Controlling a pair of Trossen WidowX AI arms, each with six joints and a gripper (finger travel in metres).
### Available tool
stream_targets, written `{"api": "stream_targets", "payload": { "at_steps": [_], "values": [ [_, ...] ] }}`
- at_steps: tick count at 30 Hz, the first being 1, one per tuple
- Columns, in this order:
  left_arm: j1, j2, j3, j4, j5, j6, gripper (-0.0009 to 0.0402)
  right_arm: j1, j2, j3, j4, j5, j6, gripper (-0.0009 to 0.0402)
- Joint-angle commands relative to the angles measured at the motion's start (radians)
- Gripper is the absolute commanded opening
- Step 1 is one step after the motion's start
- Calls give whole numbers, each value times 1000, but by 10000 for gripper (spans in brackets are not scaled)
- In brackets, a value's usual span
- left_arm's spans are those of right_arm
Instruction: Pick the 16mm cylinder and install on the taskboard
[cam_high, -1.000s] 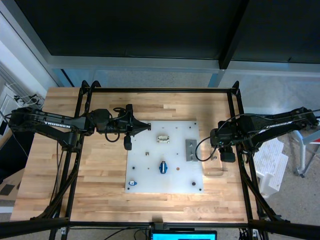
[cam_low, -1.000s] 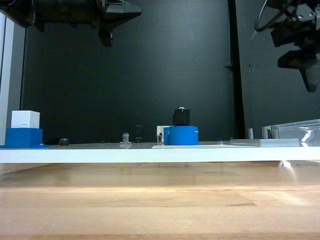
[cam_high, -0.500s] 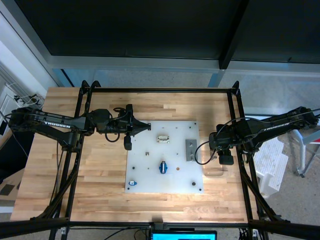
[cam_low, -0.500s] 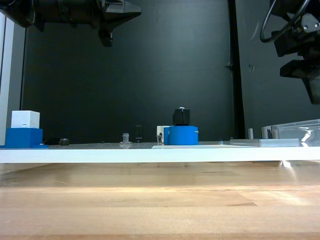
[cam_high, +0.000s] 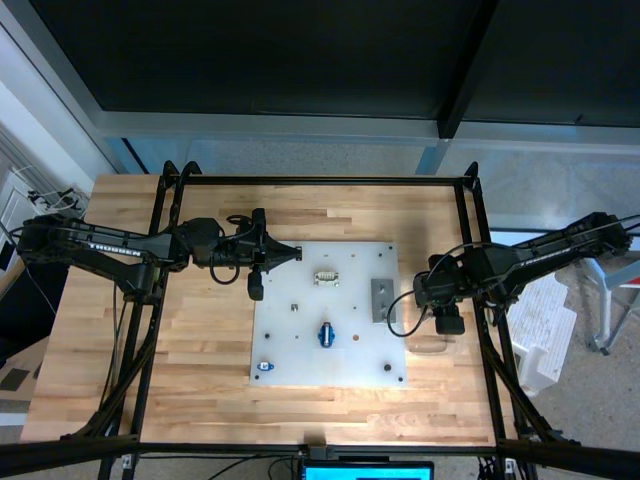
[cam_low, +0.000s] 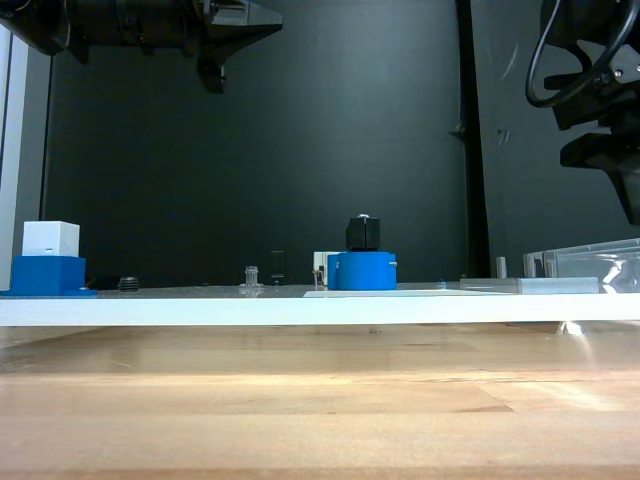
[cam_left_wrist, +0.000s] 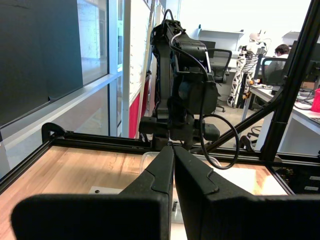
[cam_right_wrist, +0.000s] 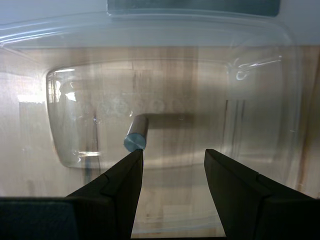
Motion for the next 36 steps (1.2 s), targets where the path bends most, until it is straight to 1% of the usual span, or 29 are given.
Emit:
{"api": "stream_targets", "payload": {
  "at_steps": [1,8,16,26,32,36],
  "values": [
    [0,0,0,0,0,0,0,13,5,-7,9,0,6,169],
    [0,0,0,0,0,0,0,28,5,-14,25,0,30,169],
    [0,0,0,0,0,0,0,40,6,-26,28,0,34,169],
    [0,0,0,0,0,0,0,49,45,-36,58,0,33,169],
    [0,0,0,0,0,0,0,52,50,-62,94,0,34,169],
    [0,0,0,0,0,0,0,52,58,-77,109,1,55,169]
  ]
}}
